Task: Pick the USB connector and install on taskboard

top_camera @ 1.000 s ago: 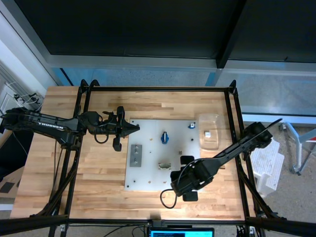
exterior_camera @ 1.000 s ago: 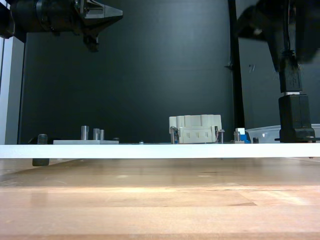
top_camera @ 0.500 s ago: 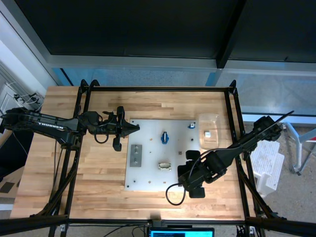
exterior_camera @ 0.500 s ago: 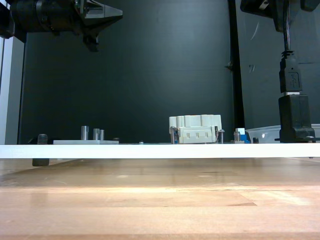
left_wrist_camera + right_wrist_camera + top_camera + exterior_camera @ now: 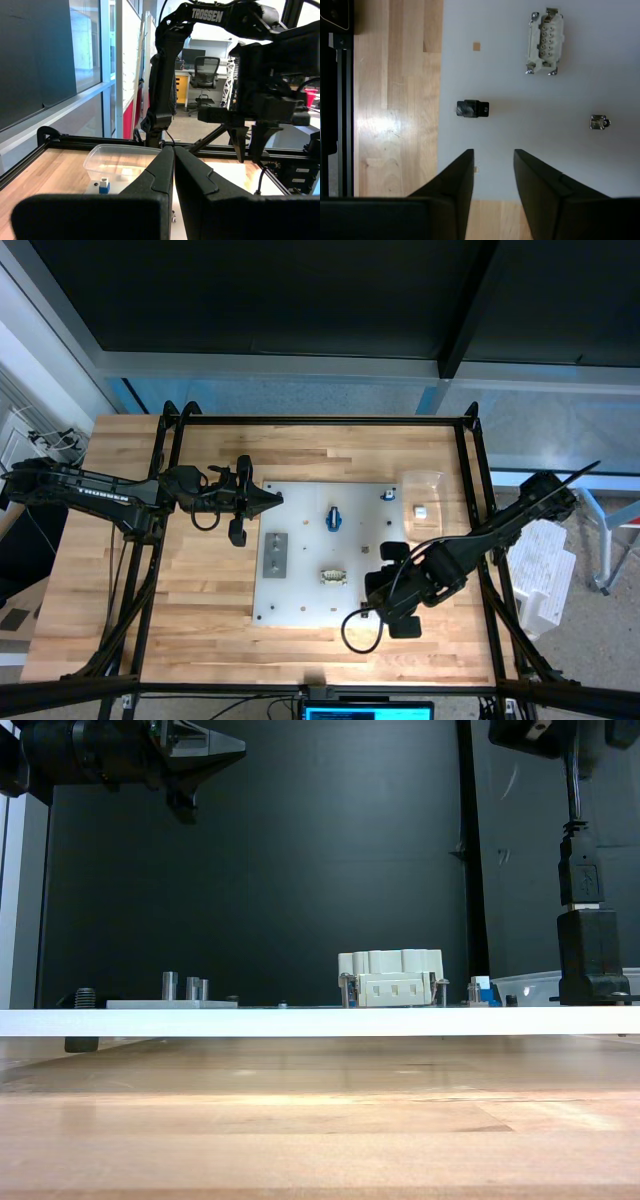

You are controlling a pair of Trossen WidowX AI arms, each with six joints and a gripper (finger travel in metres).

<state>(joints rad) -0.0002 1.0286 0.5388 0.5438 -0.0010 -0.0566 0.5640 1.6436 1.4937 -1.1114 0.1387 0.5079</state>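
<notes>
Right end effector (image 5: 492, 155) spread, empty, above taskboard (image 5: 580, 165) | USB connector (image 5: 472, 108) stands on the board, untouched | I judge it light, rigid, smooth: pinch the flat housing sides | left end effector (image 5: 268, 500) pressed together, parked high.

One white taskboard (image 5: 300, 605) lies on one wooden tabletop (image 5: 200, 590), flanked by two arms. Two grippers hang over it. The left gripper (image 5: 275, 498) is above the board's left edge, its two fingers pressed together. The right gripper (image 5: 493, 151) is above the near right corner, its two fingers spread. The board carries one grey block (image 5: 274, 554), one blue connector (image 5: 333, 518), one beige multi-pin connector (image 5: 333, 577), one small silver fitting (image 5: 599, 121) and one black socket (image 5: 586, 960) with one USB connector (image 5: 579, 885) upright in it. One clear tray (image 5: 410, 480) holds one white piece (image 5: 421, 511).
</notes>
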